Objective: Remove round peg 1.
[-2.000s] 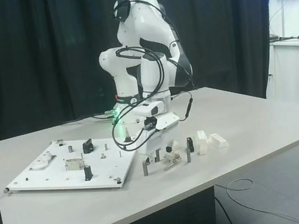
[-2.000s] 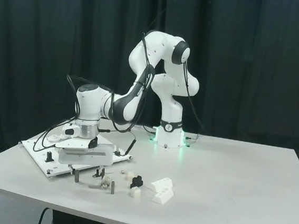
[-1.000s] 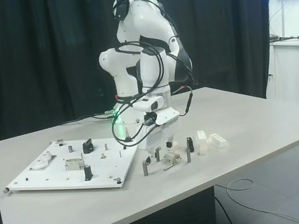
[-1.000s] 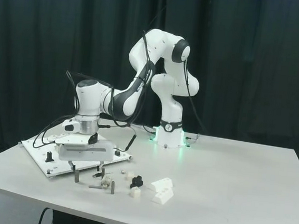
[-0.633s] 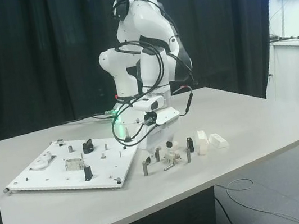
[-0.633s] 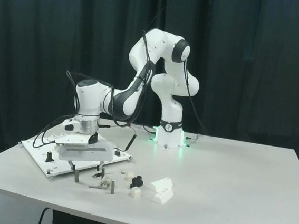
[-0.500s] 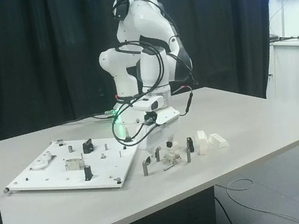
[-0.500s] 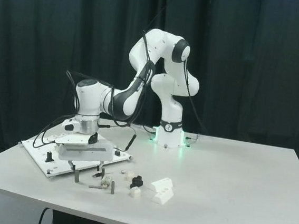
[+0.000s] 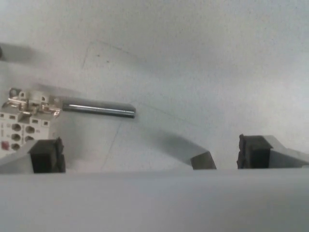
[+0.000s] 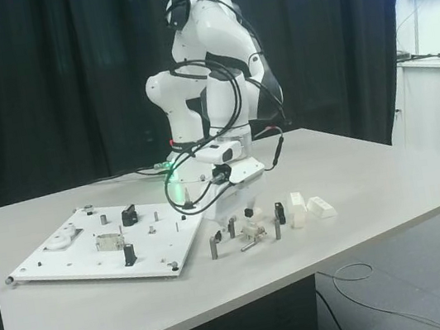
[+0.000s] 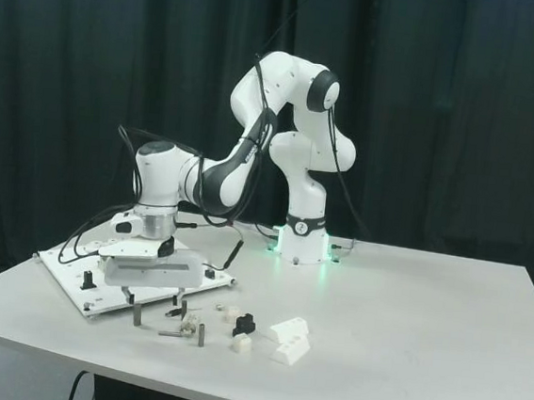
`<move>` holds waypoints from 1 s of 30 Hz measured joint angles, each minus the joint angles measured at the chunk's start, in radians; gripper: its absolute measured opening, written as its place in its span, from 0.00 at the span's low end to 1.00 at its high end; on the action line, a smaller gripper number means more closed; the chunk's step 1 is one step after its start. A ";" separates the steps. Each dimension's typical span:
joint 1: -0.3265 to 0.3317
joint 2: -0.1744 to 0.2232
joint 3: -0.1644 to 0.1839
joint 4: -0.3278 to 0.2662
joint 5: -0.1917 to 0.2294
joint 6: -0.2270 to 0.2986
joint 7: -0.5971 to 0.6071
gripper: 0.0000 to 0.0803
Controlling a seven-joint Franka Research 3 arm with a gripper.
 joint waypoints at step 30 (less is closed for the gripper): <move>-0.061 -0.052 -0.017 -0.076 -0.206 -0.082 0.015 1.00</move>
